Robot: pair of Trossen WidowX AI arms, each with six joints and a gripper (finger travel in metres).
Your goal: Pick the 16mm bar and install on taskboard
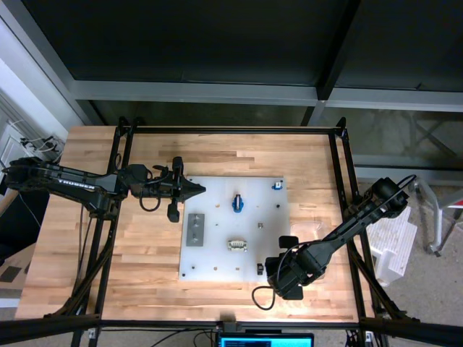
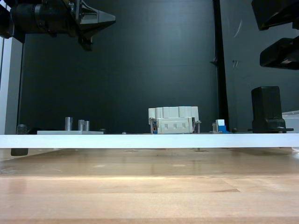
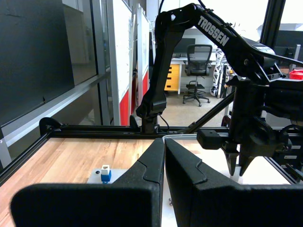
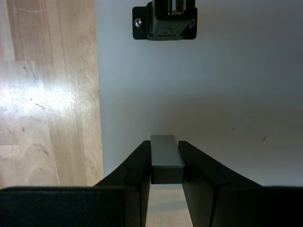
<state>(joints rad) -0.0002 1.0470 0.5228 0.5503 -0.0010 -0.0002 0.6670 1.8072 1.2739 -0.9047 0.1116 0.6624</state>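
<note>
A short grey bar (image 4: 166, 159) sits clamped between the fingers of my right gripper (image 4: 166, 166), which is shut on it a little above the white taskboard (image 4: 227, 80). In the high view this gripper (image 1: 279, 264) hangs over the board's near right corner. My left gripper (image 1: 197, 189) hovers at the far left edge of the taskboard (image 1: 217, 249). It is shut and holds nothing, with its fingers (image 3: 151, 163) pressed together. It also shows high up in the low view (image 2: 106, 18).
On the board stand a grey block (image 1: 195, 229) with pegs, a blue knob (image 1: 238, 203), a white connector (image 1: 237, 248) and a black connector (image 4: 164, 21) just beyond the bar. Bare wooden table (image 4: 47, 94) borders the board. Black frame rails surround the table.
</note>
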